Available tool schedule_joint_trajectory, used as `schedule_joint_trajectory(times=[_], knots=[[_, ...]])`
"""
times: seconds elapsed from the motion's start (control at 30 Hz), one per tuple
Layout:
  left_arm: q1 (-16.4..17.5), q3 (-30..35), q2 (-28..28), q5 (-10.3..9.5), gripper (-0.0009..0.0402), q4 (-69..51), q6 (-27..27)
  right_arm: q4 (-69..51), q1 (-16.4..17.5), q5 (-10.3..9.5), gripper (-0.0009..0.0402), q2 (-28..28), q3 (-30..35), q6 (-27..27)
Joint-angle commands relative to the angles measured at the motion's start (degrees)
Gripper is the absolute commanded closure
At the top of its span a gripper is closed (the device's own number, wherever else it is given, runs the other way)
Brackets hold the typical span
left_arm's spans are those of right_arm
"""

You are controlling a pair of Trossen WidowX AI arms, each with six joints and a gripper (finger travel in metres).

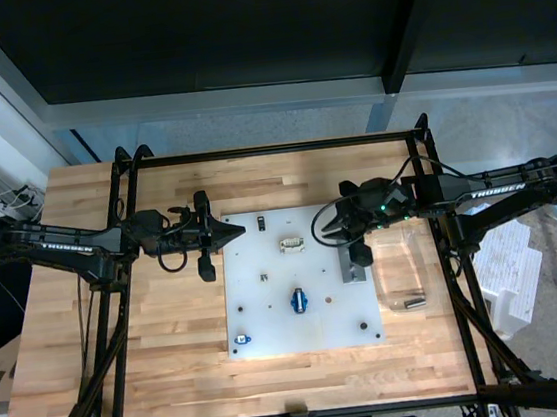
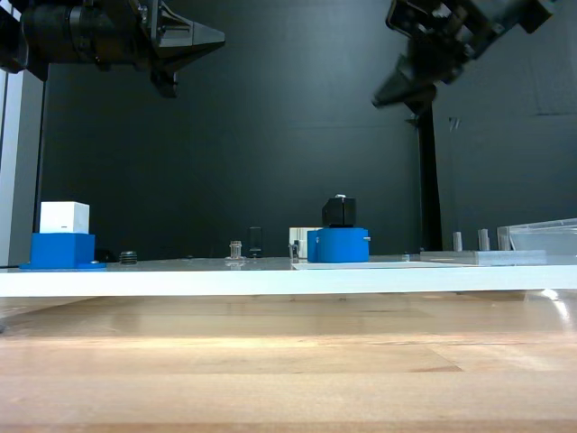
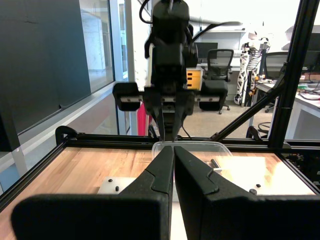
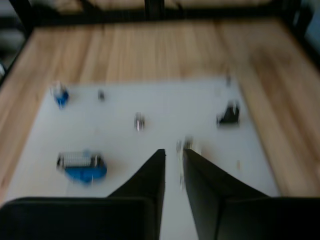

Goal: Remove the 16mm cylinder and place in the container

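The 16mm cylinder (image 1: pixel 415 302), a dark silvery metal peg, lies on its side inside the clear container (image 1: pixel 427 270) at the right of the white board. In the left wrist view the cylinder (image 3: pixel 216 164) shows inside the container (image 3: pixel 190 144). My right gripper (image 1: pixel 315 230) hovers high over the board's back right, well left of the container. It is slightly open with nothing between its fingers (image 4: pixel 150 170). My left gripper (image 1: pixel 241 231) hangs shut above the board's left edge, pointing right.
The white board (image 1: pixel 270 310) carries a grey block (image 1: pixel 354 272) with thin upright pegs (image 2: pixel 457 240), a blue part (image 1: pixel 297 300), and a small blue-and-white piece (image 1: pixel 241 340). A black frame runs around the table.
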Motion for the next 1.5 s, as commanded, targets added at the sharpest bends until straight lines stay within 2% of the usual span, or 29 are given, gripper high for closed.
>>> schedule_joint_trajectory(times=[0.03,0.13,0.27,0.33,0.6,0.77,0.83,1.0,1.5], knots=[[0.00,0.00,0.00,0.02,0.0393,0.02,0.02,8.33,-0.17,-0.11,0.0393,0.00,-1.40,-1.44],[0.00,0.00,0.00,0.02,0.0393,0.00,0.02,15.02,-0.70,-0.31,0.0388,0.00,-2.62,-2.89],[0.00,0.00,0.00,0.02,0.0393,0.02,0.02,21.51,-2.95,-5.95,0.0394,0.26,-3.56,-4.00],[0.00,0.00,0.00,0.02,0.0393,0.02,0.02,24.68,-4.11,-7.67,0.0393,0.33,-4.07,-3.96],[0.00,0.00,0.00,0.02,0.0393,0.00,0.02,37.88,-5.57,-7.67,0.0393,0.33,-9.46,-3.78],[0.02,0.00,0.00,0.02,0.0393,0.02,0.02,44.30,-5.86,-7.74,0.0393,0.33,-12.81,-1.77],[0.00,0.00,0.00,0.02,0.0393,0.00,0.02,46.27,-5.95,-9.11,0.0393,0.33,-13.66,-1.68],[0.02,0.00,0.00,0.02,0.0393,0.02,0.02,47.25,-6.38,-9.22,0.0393,0.33,-14.12,0.04],[0.02,0.00,0.00,0.02,0.0393,0.00,0.02,49.40,-5.97,-6.69,0.0393,1.92,-14.45,0.22]])
